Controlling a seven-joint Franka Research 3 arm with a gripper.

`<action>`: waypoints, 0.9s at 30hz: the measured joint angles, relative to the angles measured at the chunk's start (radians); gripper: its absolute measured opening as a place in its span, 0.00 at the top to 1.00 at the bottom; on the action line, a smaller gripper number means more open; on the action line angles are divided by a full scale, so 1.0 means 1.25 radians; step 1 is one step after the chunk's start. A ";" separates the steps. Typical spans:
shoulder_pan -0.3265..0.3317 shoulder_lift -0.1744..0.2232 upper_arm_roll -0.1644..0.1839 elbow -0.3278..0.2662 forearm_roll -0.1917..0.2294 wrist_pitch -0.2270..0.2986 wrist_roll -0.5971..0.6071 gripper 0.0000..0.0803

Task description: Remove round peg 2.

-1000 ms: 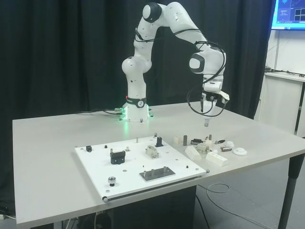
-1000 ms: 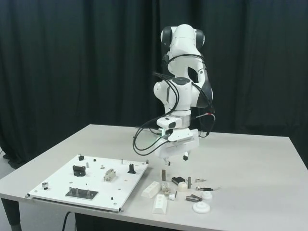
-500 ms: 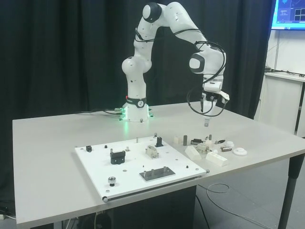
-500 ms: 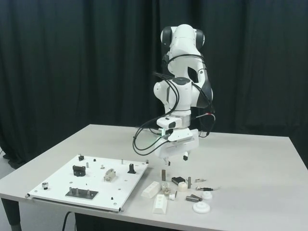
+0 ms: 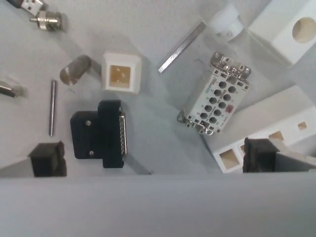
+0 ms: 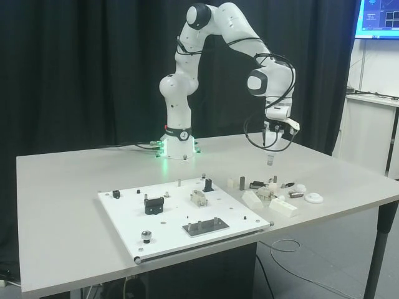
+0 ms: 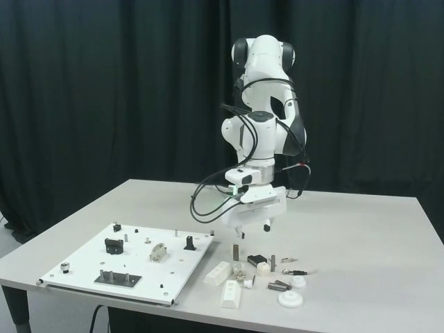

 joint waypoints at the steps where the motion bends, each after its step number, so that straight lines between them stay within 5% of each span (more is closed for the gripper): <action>1: 0.000 0.000 0.000 0.000 0.000 0.000 0.001 0.00; 27: -0.005 0.004 -0.001 0.000 0.000 0.012 0.004 0.00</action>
